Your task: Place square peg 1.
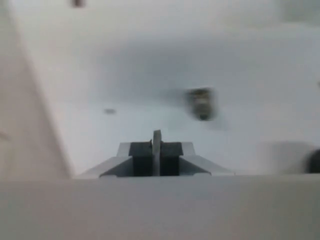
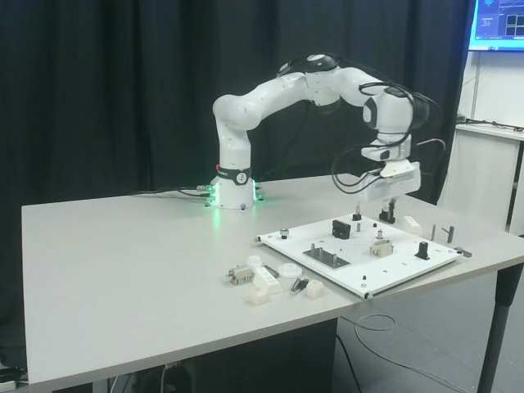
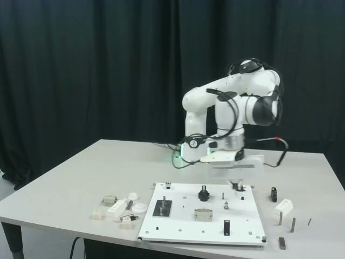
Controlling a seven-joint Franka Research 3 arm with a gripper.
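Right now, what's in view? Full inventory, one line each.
Table: one, grey, under everything.
Board: one, white, on the table in front of the arm, carrying small black and grey fixtures.
Loose parts: a cluster, mostly white, on the table beside the board.
White block: one, on the table off the board's other side.
Small dark pegs: a few, near that block.
Curtain: black, behind the table.
Arm: one, white, base lit green.
Gripper: one, fingers shut, above the board's far edge.
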